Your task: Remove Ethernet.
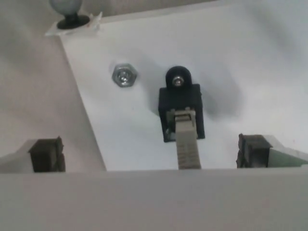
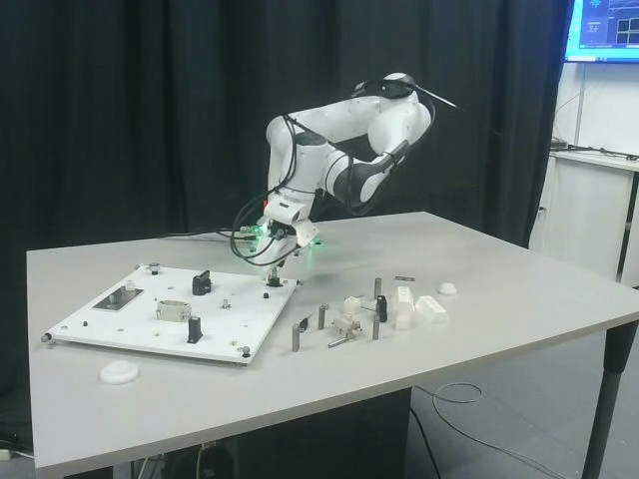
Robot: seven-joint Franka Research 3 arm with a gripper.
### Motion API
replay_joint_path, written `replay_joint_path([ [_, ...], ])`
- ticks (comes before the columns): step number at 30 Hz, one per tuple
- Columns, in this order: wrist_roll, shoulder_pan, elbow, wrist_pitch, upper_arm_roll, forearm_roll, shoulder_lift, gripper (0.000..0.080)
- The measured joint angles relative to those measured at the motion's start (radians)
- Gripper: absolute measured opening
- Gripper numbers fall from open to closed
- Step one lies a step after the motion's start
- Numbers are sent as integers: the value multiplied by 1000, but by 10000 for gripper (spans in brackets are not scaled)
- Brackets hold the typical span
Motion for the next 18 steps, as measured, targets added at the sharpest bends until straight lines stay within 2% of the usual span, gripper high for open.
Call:
replay_joint_path([
  [7,-2,-23,-2,-3,16,44,9,800],
  [18,-2,-46,-6,-12,17,84,11,800],
])
